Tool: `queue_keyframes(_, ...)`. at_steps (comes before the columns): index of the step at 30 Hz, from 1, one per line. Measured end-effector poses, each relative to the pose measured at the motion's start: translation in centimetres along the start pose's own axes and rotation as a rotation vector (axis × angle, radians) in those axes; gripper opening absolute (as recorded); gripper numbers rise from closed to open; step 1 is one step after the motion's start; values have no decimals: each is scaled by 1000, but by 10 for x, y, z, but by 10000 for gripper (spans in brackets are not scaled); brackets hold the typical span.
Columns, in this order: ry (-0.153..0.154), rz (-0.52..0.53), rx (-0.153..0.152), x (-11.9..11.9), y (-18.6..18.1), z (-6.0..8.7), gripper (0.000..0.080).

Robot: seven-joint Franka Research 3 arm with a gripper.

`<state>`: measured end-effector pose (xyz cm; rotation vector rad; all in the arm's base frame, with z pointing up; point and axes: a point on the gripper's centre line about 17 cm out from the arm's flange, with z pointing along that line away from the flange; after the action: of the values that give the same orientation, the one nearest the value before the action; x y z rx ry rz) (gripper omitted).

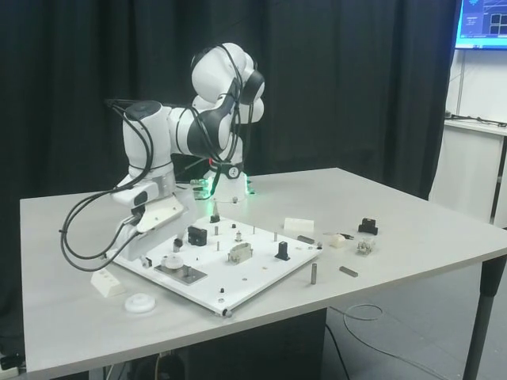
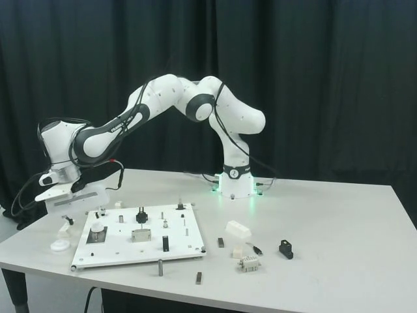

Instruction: Remove medium gear.

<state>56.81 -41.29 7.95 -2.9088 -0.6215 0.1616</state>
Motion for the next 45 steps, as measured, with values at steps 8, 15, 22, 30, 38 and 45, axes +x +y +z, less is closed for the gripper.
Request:
queue_keyframes(8, 12, -17, 9, -6, -14, 1, 800)
queue_keyframes(15, 38, -27, -31, -6, -15, 5, 800)
queue_keyframes(22, 68, -31, -72, -1, -16, 18, 800)
queue_keyframes(30, 72, -32, -99, 0, -22, 31, 800)
queue_keyframes(38, 76, -31, -124, 1, -25, 35, 800)
queue_keyframes(45, 77, -29, -141, 0, -26, 39, 800)
